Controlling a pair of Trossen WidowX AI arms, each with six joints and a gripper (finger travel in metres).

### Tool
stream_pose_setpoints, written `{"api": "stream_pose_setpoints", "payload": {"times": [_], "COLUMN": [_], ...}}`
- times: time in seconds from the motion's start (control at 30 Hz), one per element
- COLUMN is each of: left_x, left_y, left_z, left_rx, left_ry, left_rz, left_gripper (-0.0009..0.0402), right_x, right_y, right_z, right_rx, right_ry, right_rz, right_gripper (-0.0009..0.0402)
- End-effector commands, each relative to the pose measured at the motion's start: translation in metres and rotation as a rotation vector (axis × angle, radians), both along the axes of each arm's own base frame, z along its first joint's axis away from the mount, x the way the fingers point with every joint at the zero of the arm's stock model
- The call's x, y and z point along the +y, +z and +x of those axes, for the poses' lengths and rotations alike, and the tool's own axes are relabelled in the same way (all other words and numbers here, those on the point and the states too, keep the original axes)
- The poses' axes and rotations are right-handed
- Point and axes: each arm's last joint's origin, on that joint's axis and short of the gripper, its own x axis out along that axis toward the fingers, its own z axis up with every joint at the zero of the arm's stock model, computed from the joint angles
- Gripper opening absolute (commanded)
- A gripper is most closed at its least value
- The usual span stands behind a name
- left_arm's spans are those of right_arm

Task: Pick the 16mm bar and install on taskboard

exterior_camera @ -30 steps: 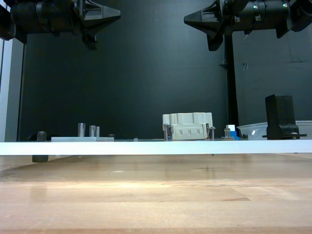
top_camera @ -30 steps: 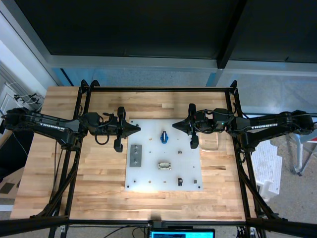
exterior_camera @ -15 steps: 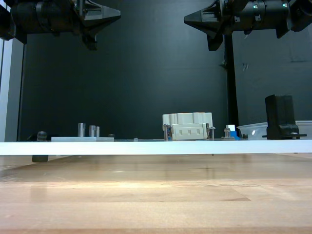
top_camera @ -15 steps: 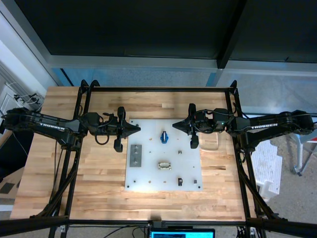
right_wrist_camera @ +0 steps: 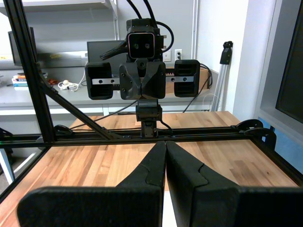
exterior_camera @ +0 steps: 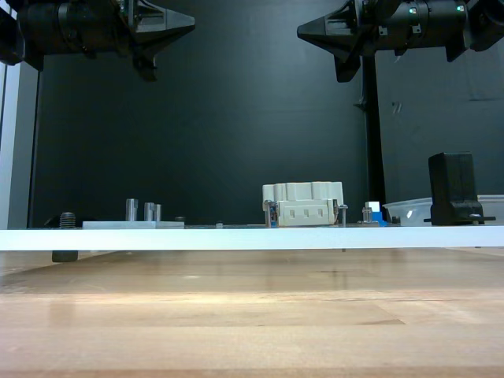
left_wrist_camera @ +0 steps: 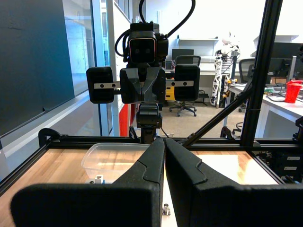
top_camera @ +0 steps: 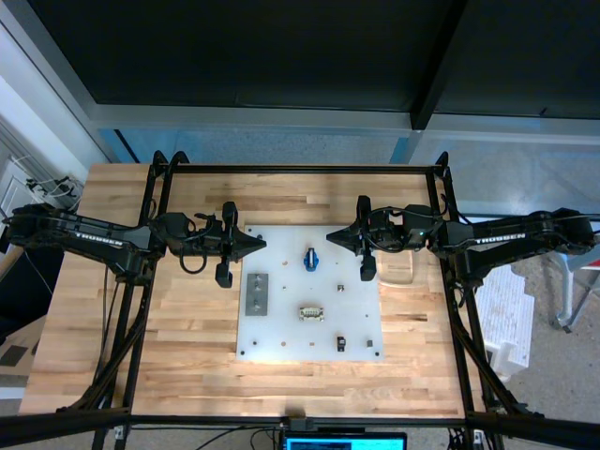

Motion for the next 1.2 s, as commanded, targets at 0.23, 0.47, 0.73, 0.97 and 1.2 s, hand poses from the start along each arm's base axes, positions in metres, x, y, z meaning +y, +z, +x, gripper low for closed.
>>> {"api": "stream_pose_setpoints", "payload": {"times": [0.23,0.47,0.73,0.97,1.2], "left_x": [0.0000,0.0001,0.0001,0.0000,0.0001], "left_y": [0.0001,0.0001,0.0001,0.0001,0.0001], "left_z": [0.0000,0.0000,0.0000,0.0000,0.0000], "left_rx": [0.000,0.000,0.000,0.000,0.000], "left_ry": [0.000,0.000,0.000,0.000,0.000], "left_rz": [0.000,0.000,0.000,0.000,0.000], "left_gripper": [0.0000,0.0000,0.0000,0.0000,0.0000], "right_x": [0.0000,0.0000,0.0000,0.0000,-0.0001], "right_y": [0.0000,0.0000,-0.0001,-0.0021,-0.0023], "right_z": [0.0001,0.0001,0.0001,0.0001,0.0001], "right_rx": [0.000,0.001,0.002,0.022,0.023], "right_ry": [0.000,0.000,0.000,0.000,-0.001], "right_rz": [0.001,0.000,0.000,0.001,0.001], "right_gripper": [0.0000,0.0000,0.0000,0.0000,0.0000]}}
